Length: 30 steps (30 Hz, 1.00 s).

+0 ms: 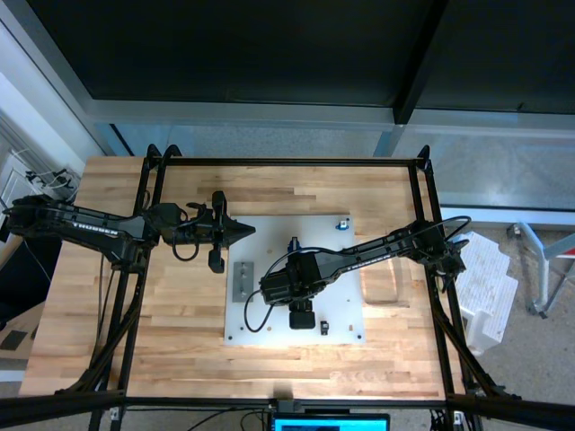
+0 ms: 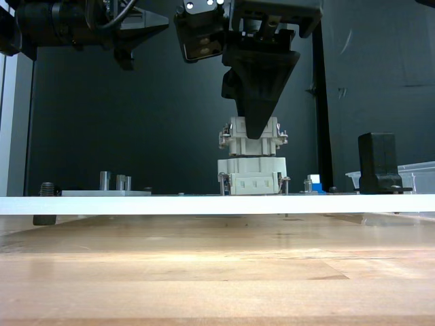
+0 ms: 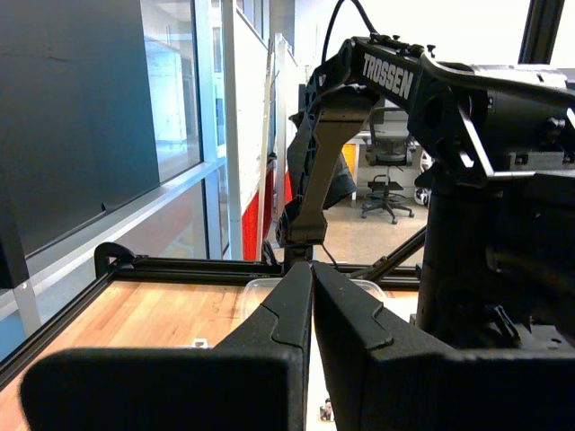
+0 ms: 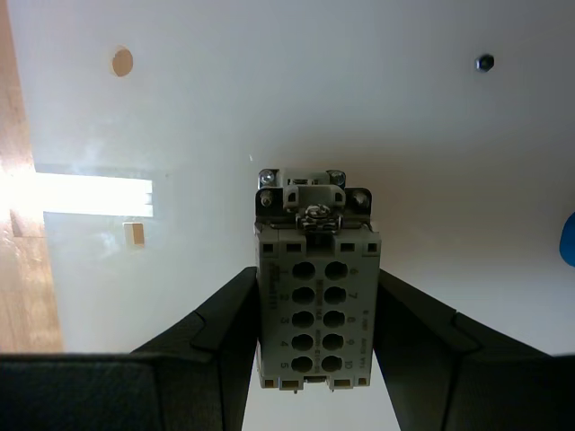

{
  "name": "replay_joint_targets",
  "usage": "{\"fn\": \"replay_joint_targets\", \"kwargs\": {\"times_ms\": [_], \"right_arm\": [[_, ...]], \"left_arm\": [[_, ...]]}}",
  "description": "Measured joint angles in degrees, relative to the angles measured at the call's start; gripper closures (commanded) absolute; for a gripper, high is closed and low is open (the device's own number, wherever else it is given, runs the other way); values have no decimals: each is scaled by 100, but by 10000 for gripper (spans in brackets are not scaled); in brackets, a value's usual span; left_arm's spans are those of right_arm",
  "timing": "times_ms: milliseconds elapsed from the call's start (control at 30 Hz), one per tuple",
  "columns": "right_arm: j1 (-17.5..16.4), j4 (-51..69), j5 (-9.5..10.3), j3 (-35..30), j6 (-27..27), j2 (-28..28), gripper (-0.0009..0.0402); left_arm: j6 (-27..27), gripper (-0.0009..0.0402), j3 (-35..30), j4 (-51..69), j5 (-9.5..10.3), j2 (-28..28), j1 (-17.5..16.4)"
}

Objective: Pick the HAN10E connector and install on the hub

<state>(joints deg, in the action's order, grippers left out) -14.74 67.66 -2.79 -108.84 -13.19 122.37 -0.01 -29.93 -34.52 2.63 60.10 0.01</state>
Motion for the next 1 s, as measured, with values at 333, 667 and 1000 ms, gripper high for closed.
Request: {"fn": "replay_joint_targets", "kwargs": {"times_ms": [333, 667, 1000], "right_arm": [[2, -83, 96, 13, 13, 81, 381], [7, -138, 98, 81, 22, 90, 381], [13, -625, 85, 522, 24, 46, 381]], "left_arm": [[0, 393, 0, 0, 0, 0, 0], [0, 393, -2, 2, 0, 0, 0], [0, 393, -2, -4, 0, -2, 0]]}}
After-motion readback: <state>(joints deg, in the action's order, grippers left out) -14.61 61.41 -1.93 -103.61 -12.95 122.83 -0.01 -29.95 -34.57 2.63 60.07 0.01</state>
